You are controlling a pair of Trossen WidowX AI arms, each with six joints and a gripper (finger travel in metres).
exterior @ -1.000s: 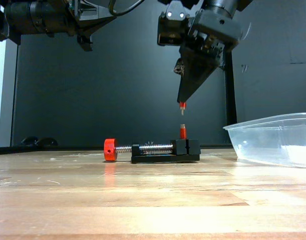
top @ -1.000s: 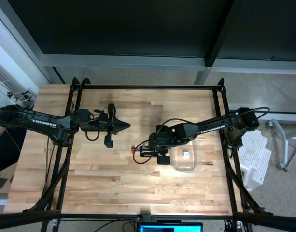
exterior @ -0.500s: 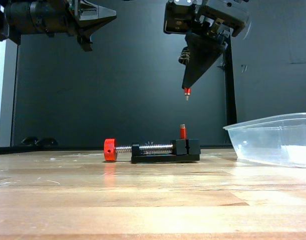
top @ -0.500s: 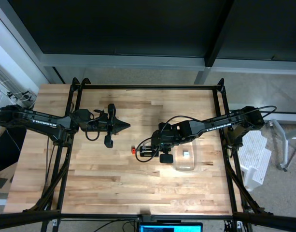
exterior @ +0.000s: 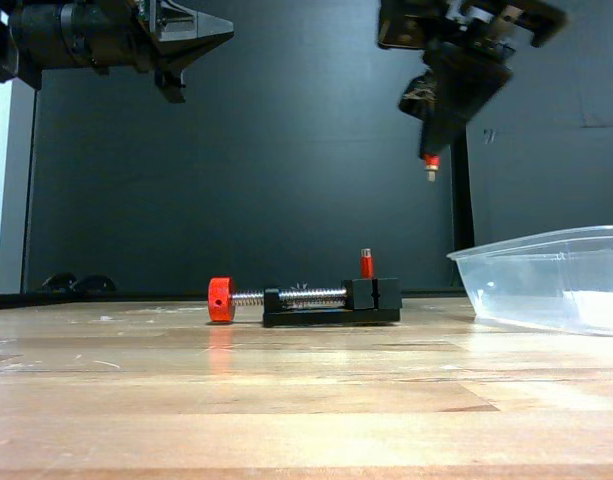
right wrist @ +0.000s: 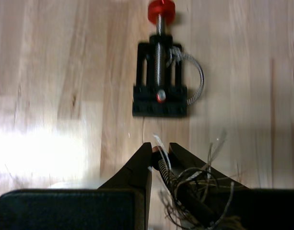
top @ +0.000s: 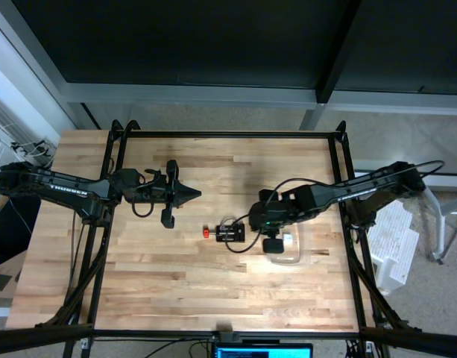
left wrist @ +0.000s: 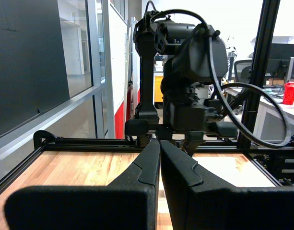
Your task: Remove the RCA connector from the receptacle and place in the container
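Observation:
The receptacle (top: pixel 232 233) (exterior: pixel 331 300) (right wrist: pixel 159 96) is a small black block lying flat on the wooden table, with its red-orange knob (exterior: pixel 220 299) pointing left and a short red post standing on it. My right gripper (top: pixel 267 222) (exterior: pixel 430 158) (right wrist: pixel 158 149) hangs high above the table, right of the block, shut on the RCA connector (exterior: pixel 431 166) (right wrist: pixel 160 162). The connector's red tip points down and thin wires trail behind it. The container (top: pixel 289 255) (exterior: pixel 551 280), a clear tub, sits just right of the gripper. My left gripper (top: pixel 194 194) (exterior: pixel 224 34) (left wrist: pixel 159 146) is shut and empty, held high at the left.
A small white cube (top: pixel 287 238) lies inside the container. Black frame rails (top: pixel 228 135) run round the table. The right arm's links (top: pixel 347 188) reach in from the right edge.
My right gripper has risen and moved right with the RCA connector, away from the receptacle and towards the container. The left arm has not moved.

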